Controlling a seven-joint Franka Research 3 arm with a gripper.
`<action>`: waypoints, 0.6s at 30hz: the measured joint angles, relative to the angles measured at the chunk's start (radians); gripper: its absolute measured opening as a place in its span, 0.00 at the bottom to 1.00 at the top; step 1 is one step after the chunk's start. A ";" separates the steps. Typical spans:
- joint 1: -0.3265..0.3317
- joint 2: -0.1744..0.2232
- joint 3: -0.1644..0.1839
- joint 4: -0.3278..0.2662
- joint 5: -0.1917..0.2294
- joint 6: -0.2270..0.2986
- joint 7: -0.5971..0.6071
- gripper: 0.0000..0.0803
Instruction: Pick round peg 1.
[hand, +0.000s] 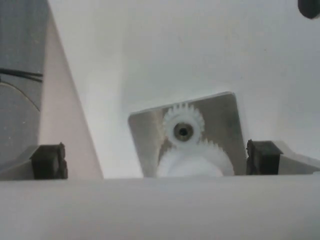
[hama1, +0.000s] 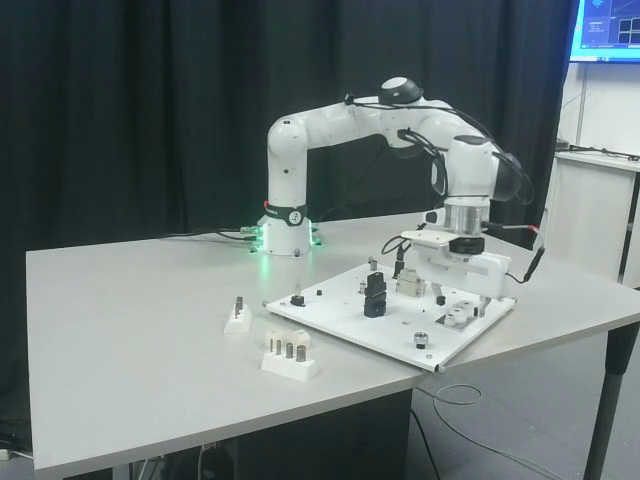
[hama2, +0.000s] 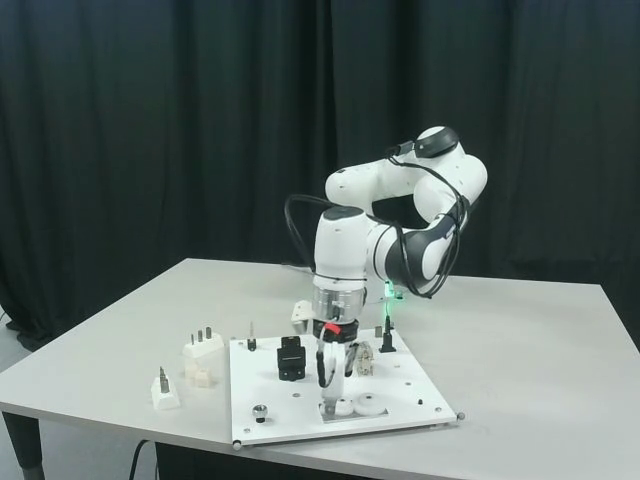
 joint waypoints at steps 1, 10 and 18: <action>0.000 0.000 -0.002 0.002 0.000 -0.002 0.000 0.99; -0.001 -0.006 -0.018 0.018 -0.004 -0.015 0.000 1.00; -0.002 -0.006 -0.028 0.031 -0.022 -0.025 -0.004 1.00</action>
